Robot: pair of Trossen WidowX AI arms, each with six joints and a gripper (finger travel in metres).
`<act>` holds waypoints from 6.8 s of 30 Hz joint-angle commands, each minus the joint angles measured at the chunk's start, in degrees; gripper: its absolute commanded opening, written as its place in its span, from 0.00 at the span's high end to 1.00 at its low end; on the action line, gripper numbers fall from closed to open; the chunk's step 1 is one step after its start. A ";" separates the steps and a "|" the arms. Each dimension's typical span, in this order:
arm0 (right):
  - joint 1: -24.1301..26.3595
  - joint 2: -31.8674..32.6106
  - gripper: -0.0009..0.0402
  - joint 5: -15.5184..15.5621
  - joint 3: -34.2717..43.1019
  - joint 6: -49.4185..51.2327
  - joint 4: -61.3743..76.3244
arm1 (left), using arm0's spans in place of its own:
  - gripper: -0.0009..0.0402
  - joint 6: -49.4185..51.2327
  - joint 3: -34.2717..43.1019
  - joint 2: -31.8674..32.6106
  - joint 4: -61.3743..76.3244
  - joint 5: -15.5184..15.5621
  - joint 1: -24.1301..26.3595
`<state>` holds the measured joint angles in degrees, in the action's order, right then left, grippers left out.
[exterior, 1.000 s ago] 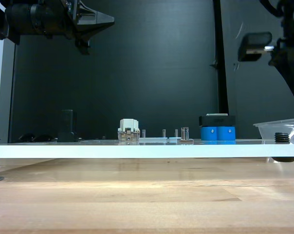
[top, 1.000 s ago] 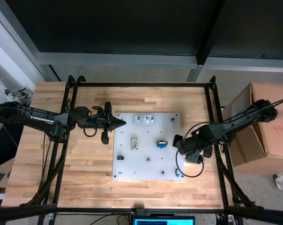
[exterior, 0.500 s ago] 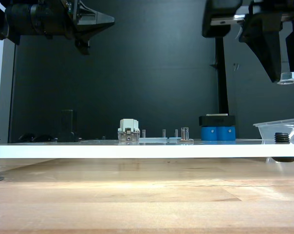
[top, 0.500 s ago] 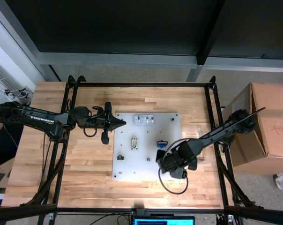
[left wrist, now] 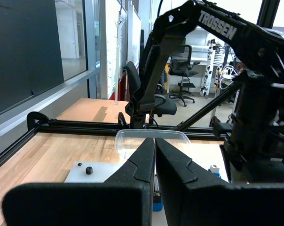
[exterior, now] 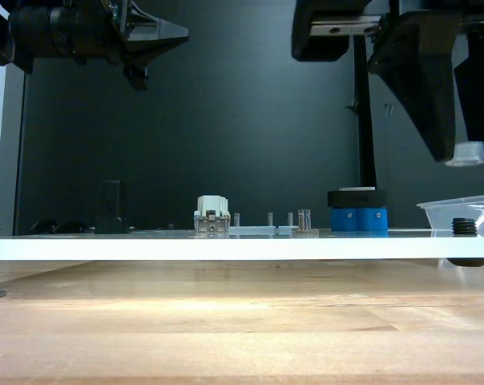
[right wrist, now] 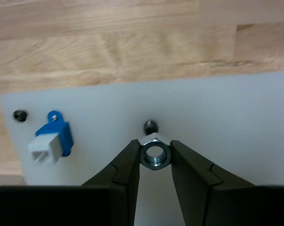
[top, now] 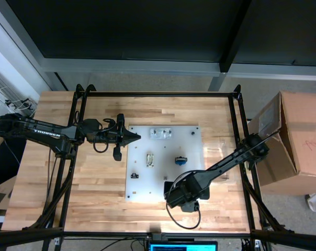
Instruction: Pick the M12 nut and place it on its threads and fasten
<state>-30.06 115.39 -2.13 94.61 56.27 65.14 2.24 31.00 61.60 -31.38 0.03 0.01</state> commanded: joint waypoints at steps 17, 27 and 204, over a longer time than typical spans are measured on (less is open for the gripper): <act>-0.17 1.27 0.95 0.22 -0.96 -0.24 0.37 | 0.98 0.00 0.00 -0.02 0.00 0.00 0.00; -0.48 1.27 0.95 0.72 -2.80 -0.26 -1.77 | 0.98 0.00 0.00 0.00 -0.02 0.00 0.00; 1.60 3.23 0.95 0.68 -4.15 -36.79 -4.94 | 0.98 0.00 0.00 0.00 0.00 0.00 -0.02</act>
<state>-28.53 118.50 -1.28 90.48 23.03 60.36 2.24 31.00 61.58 -31.38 0.03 0.01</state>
